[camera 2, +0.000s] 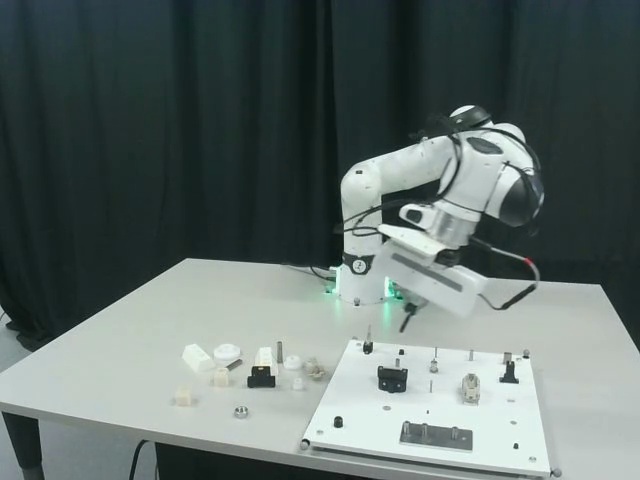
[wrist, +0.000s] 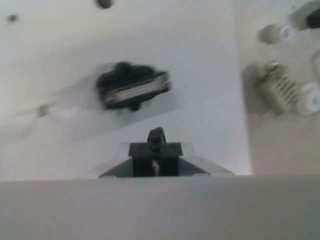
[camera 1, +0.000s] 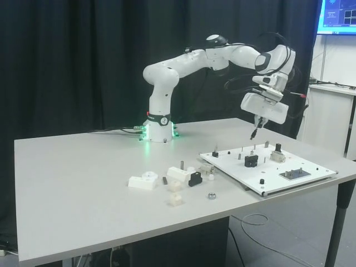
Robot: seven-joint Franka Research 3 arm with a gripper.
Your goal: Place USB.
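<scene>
My gripper (wrist: 156,159) is shut on a small black USB plug (wrist: 156,135) that sticks out past the fingertips. It hangs in the air above the far side of the white board (camera 1: 233,167). A black socket block (wrist: 132,87) with a grey slot stands on the board, below and ahead of the plug without touching it. From the room views, the gripper (camera 1: 255,131) is well above the board (camera 2: 360,400), tilted, with the black socket (camera 2: 392,379) nearer the front.
Other fittings stand on the board: small black posts, a grey mount (camera 1: 278,156) and a grey plate with pins (camera 2: 428,433). Loose parts lie on the table beside the board: white blocks (camera 1: 143,181), a black piece (camera 1: 194,179), a nut (camera 1: 211,195), a threaded part (wrist: 280,87).
</scene>
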